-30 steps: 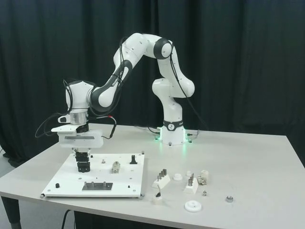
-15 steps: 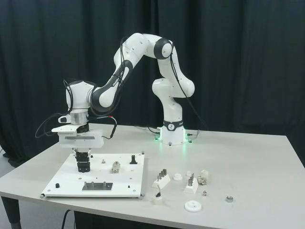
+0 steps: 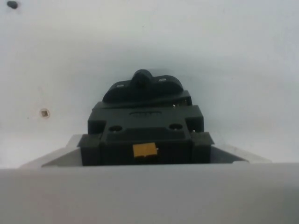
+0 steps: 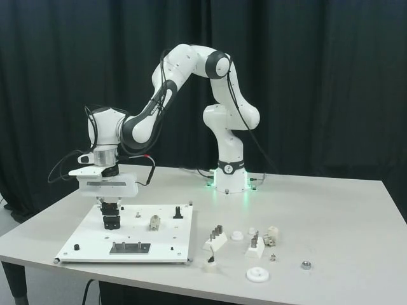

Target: Insert D-SUB.

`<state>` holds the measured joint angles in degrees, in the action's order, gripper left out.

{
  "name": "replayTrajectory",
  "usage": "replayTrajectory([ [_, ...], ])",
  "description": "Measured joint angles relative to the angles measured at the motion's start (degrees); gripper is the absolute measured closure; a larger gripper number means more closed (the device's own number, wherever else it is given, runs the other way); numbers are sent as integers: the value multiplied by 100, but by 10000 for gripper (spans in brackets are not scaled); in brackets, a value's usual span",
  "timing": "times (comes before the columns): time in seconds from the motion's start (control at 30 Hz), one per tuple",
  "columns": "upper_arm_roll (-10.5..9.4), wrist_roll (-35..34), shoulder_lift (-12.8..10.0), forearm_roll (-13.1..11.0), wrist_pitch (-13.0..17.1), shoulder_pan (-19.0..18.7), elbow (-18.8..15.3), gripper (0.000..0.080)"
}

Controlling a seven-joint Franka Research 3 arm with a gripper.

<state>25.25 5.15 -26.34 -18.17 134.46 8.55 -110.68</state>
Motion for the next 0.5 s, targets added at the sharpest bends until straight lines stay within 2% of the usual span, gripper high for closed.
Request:
replayTrajectory([
  [0.5, 2, 111, 0, 75, 0, -39, 4, 417],
])
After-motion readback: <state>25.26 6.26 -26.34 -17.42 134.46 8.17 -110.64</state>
